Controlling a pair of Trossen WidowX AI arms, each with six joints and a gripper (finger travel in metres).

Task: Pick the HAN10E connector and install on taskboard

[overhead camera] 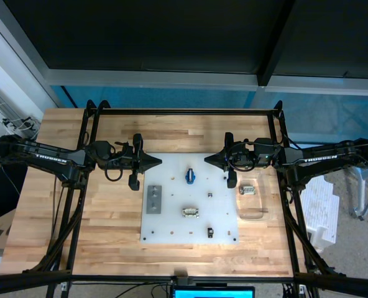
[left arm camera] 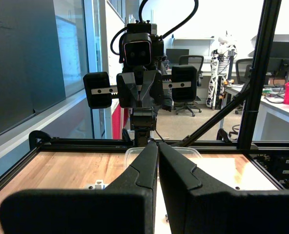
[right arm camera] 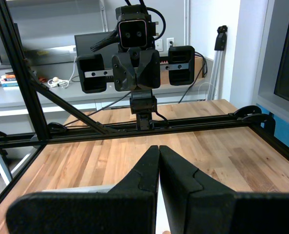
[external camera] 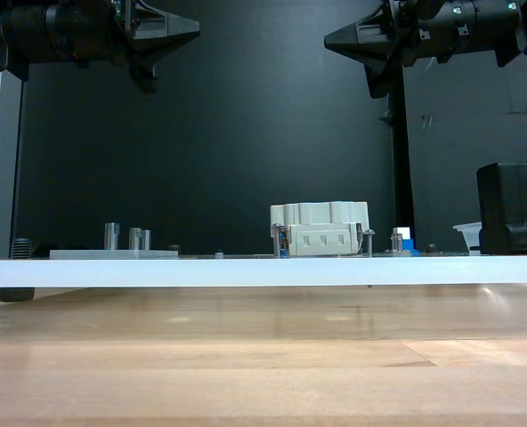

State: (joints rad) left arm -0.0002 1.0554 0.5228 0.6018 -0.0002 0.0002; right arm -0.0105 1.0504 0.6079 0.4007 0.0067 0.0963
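High view: L gripper (overhead camera: 158, 161) & R gripper (overhead camera: 207, 158) both closed tight, raised above taskboard (overhead camera: 171, 231) far edge; HAN10E connector (overhead camera: 247, 189) in clear tray (overhead camera: 259, 215).

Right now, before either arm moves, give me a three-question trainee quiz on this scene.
1. True or false: a pale grey-beige pin connector lies in the clear plastic tray, off the white square taskboard.
2. The left gripper and right gripper, raised high over the board's far part, are: A both open; B both shut; C one holding a connector.
3. Fill in: the blue fitting stands on the board's ___ half (near or far).
Key: 1 true; 2 B; 3 far.
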